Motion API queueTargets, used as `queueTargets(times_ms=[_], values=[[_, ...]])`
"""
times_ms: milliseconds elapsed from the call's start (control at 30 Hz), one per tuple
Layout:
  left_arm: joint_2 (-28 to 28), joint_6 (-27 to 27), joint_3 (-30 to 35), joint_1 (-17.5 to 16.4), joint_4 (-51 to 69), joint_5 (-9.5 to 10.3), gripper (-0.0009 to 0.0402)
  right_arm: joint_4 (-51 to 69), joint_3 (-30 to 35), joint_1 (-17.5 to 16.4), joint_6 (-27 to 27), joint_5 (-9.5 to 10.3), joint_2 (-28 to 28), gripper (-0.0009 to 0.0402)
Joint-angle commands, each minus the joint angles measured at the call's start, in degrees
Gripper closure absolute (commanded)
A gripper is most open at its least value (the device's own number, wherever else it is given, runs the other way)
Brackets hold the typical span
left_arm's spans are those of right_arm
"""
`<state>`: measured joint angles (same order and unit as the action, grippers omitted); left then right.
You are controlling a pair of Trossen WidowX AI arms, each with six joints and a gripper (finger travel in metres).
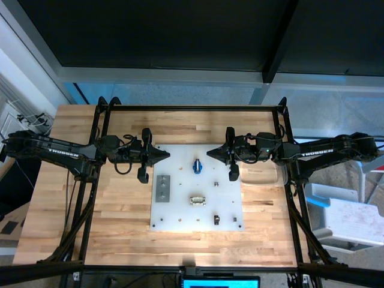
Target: Pick the 16mm bar from the taskboard and place it in the container
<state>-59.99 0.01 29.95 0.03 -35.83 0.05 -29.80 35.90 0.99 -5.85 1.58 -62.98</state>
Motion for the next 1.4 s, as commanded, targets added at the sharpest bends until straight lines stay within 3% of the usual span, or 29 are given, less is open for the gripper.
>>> queueTargets(times_ms=[33, 633, 767, 900, 1400], values=[[0.0, 0.0, 0.0, 0.0, 0.0, -0.02, 0.0393, 0.0, 0.0, 0.0, 0.0, -0.02, 0.0, 0.0393], [0.0, 0.0, 0.0, 0.0, 0.0, -0.02, 0.0393, 0.0, 0.0, 0.0, -0.2, 0.00, 0.0, 0.0393], [0.0, 0.0, 0.0, 0.0, 0.0, -0.02, 0.0393, 0.2, 0.0, 0.0, -0.2, 1.11, 0.0, 0.0393], [0.0, 0.0, 0.0, 0.0, 0.0, -0.02, 0.0393, 2.1, 0.0, -0.1, -0.3, 1.03, 0.0, 0.0393], [0.0, 0.0, 0.0, 0.0, 0.0, -0.02, 0.0393, 39.2, 14.1, -1.1, 0.2, 0.68, -0.3, 0.0393]])
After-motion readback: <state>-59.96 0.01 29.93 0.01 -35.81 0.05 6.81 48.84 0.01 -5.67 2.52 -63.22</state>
